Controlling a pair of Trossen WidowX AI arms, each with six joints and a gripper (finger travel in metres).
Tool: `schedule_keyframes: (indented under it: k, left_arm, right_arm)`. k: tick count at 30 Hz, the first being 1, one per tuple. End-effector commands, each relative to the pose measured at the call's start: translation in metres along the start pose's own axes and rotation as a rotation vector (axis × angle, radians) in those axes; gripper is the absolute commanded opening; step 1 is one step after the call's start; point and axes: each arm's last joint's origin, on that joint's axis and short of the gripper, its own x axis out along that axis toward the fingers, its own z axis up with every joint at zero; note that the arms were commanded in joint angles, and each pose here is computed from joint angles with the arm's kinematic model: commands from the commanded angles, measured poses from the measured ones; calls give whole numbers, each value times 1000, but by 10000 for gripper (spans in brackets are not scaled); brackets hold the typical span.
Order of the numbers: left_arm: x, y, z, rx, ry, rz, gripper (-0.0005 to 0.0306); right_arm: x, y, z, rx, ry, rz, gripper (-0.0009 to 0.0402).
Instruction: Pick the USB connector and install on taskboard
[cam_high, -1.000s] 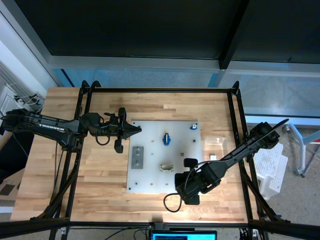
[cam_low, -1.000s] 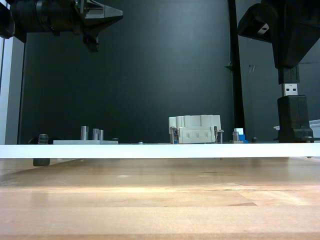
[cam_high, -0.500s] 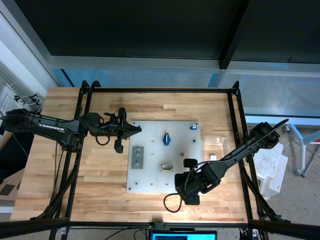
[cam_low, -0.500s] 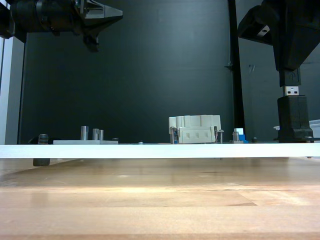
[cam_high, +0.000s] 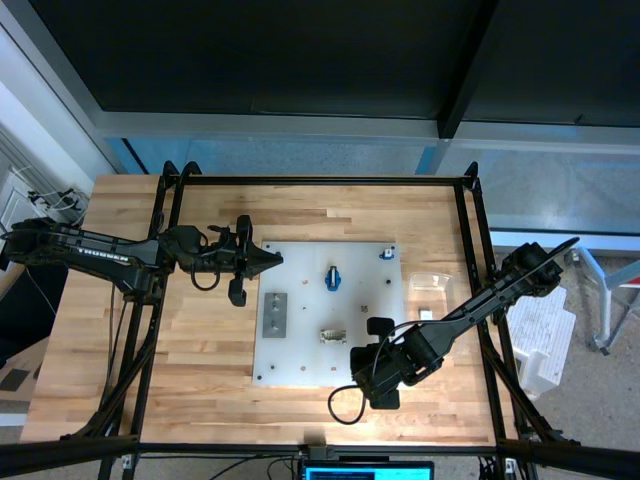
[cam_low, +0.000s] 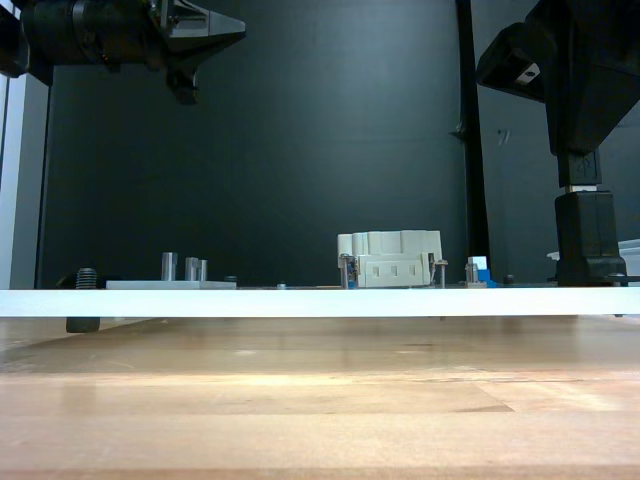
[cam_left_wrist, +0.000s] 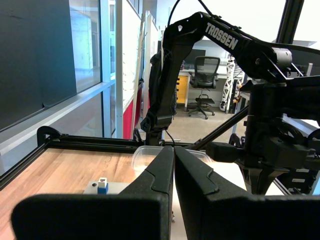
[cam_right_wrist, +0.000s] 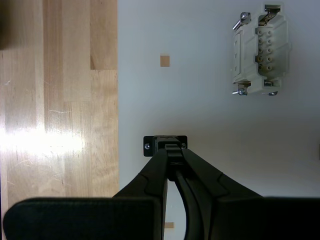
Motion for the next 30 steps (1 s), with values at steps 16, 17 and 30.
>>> schedule_keyframes:
  k: [16, 17, 30]
  left_arm:
    - [0, 0, 0, 0, 0, 0, 0]
    - [0, 0, 0, 0, 0, 0, 0]
    - [0, 0, 0, 0, 0, 0, 0]
  right_arm:
    - [-2, 0, -1, 1, 7, 8, 17]
    - [-2, 0, -1, 2, 6, 9, 20]
    - [-6, 0, 0, 3, -5, 13, 46]
